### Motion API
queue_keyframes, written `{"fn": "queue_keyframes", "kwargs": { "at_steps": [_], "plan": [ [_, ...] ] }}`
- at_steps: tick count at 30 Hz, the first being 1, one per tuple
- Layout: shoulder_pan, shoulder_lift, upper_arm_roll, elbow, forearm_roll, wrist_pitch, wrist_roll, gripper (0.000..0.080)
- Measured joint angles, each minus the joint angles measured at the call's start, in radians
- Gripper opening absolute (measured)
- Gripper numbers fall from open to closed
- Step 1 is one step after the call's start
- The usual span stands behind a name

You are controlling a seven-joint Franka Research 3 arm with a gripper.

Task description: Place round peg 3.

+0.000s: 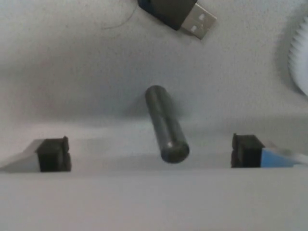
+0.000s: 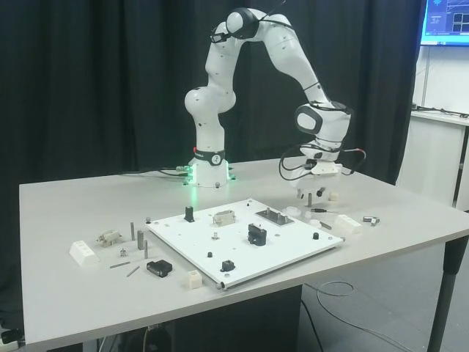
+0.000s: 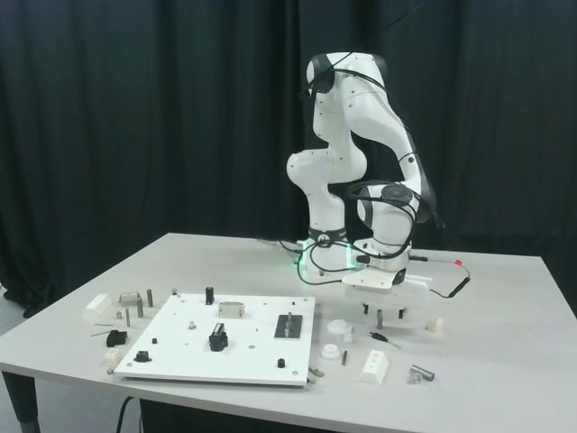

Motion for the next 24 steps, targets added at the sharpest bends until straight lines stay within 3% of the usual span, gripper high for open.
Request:
{"fn": "queue_keyframes", "kwargs": {
  "at_steps": [4,5,24],
  "plan": [
    [0.000,-0.003,0.000,0.017,0.001,-0.030,0.000,0.0681],
    [0.000,-0.004,0.000,0.021,0.001,-0.038,0.000,0.0776],
    [-0.031,-0.059,-0.002,0.091,0.000,-0.184,-0.011,0.0800]
  ]
}}
